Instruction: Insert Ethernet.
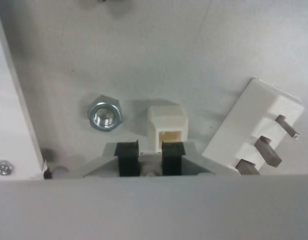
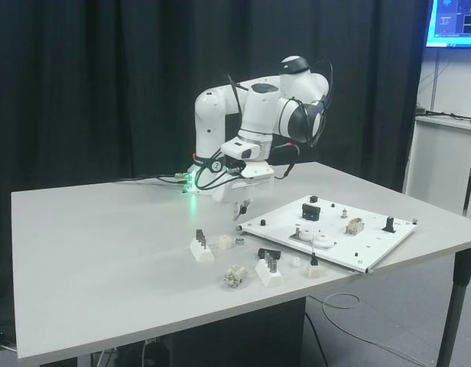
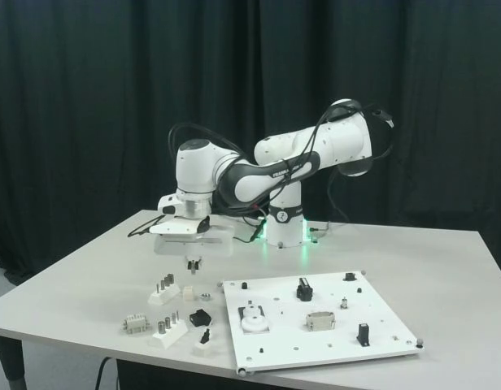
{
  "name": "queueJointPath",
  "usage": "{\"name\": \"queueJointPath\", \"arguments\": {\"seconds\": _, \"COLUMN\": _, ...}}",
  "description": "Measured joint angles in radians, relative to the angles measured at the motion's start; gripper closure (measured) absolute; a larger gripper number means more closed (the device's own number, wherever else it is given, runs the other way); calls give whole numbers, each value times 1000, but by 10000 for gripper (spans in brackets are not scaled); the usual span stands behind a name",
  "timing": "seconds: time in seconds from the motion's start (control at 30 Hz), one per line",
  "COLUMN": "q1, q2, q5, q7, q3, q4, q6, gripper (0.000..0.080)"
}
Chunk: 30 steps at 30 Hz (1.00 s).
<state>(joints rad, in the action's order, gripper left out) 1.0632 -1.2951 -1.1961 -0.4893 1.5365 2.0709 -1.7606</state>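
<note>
Ethernet connector (image 1: 167, 128), 1 white block with its socket opening visible, lay on the grey table (image 1: 194, 45) at frame centre in the wrist view, directly beneath the empty gripper (image 1: 150, 159), whose 2 black fingers (image 1: 127, 159) stood narrowly parted, beside 1 nut (image 1: 104, 112).

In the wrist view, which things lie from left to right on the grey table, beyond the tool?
Metal nut → small white Ethernet connector → white block with three metal pins.
</note>
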Motion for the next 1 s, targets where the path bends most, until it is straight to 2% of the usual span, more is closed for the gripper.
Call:
{"name": "queueJointPath", "arguments": {"seconds": 0.47, "q1": 9, "q2": 5, "q5": 6, "q7": 4, "q3": 2, "q4": 0, "q6": 8, "gripper": 710}}
{"name": "queueJointPath", "arguments": {"seconds": 0.73, "q1": 34, "q2": 6, "q5": 10, "q7": 4, "q3": 21, "q4": 10, "q6": 73, "gripper": 710}}
{"name": "queueJointPath", "arguments": {"seconds": 1.0, "q1": 96, "q2": 11, "q5": 11, "q7": 7, "q3": 54, "q4": 48, "q6": 126, "gripper": 711}}
